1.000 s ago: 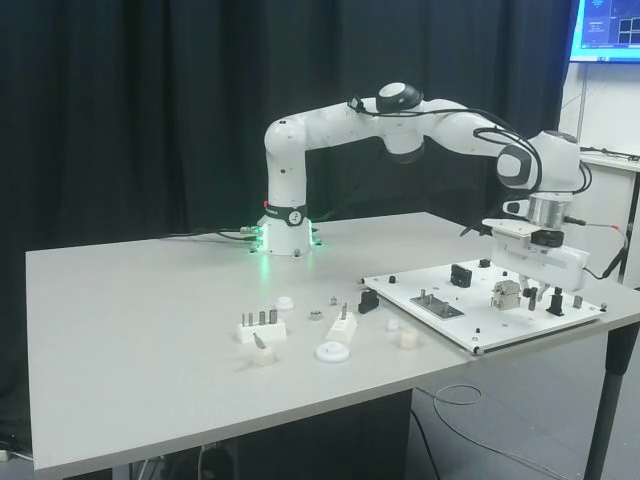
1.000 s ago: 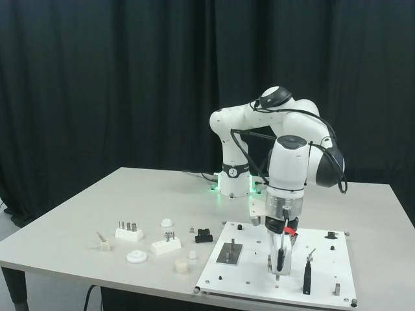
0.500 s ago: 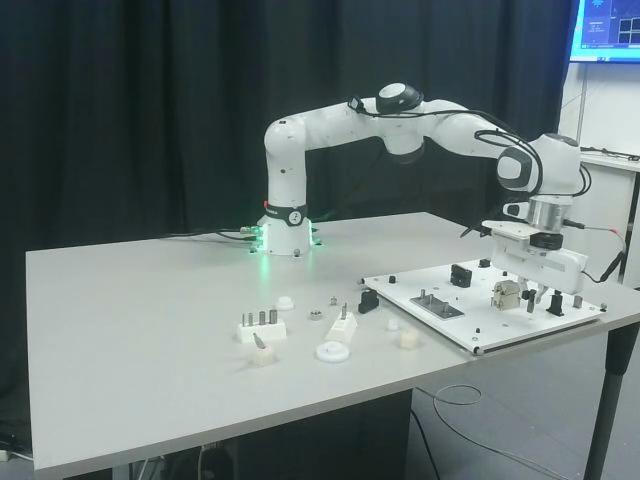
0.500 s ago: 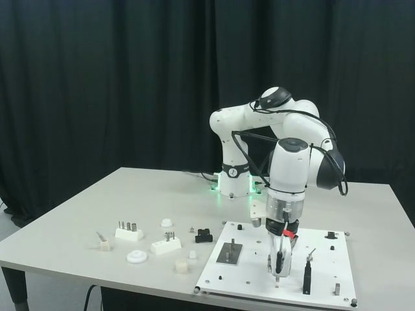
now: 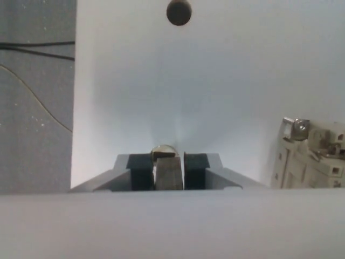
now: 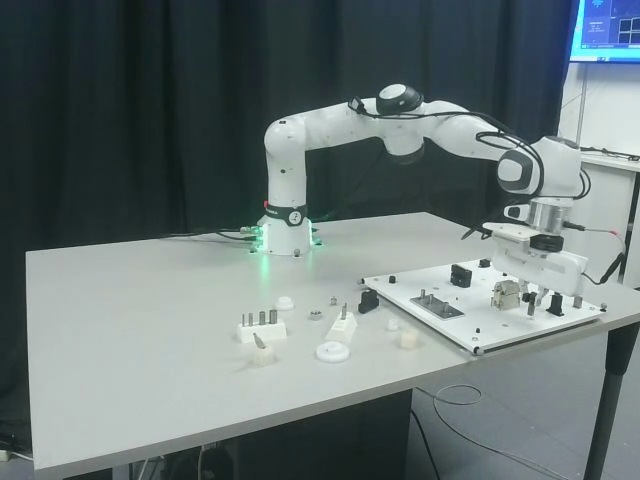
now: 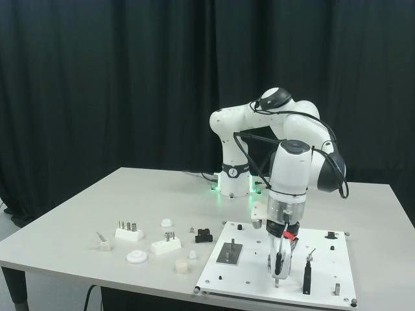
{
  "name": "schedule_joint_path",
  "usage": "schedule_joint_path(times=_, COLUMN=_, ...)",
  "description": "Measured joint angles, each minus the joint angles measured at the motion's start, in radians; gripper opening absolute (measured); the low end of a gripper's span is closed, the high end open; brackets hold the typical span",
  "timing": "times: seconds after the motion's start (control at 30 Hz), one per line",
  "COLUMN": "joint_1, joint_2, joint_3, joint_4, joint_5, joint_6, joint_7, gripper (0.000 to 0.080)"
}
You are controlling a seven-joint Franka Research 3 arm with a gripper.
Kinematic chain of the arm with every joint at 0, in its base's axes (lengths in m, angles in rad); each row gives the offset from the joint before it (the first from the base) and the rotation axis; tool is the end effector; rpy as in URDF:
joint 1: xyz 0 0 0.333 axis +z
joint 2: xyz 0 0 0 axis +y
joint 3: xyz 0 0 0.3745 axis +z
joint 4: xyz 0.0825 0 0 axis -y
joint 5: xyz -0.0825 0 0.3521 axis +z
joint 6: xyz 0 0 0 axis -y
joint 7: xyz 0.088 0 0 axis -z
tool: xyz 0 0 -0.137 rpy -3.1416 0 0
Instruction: Insert square peg 3.
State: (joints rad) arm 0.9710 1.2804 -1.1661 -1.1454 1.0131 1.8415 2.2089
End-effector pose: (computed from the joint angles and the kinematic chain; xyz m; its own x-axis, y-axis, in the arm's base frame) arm 0.7184 0.2949 0.2317 -0.6243 -0.7784 0.0658 -0.7803 0.6173 -0.1005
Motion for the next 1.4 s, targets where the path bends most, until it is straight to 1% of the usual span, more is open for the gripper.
schedule_joint_path(times=0.67, joint_1=-0.002, joint_2=0.009, joint_3=0.007, joint_4=0.000, joint_5=-0.016, joint_6=0.033, joint_7=0.009, gripper=0.0116)
schedule_joint_path(times=1.4, joint_1=0.000, joint_2=0.008, joint_3=0.023, joint_4=0.012, joint_5=-0.016, joint_6=0.036, joint_7=0.030, gripper=0.0116)
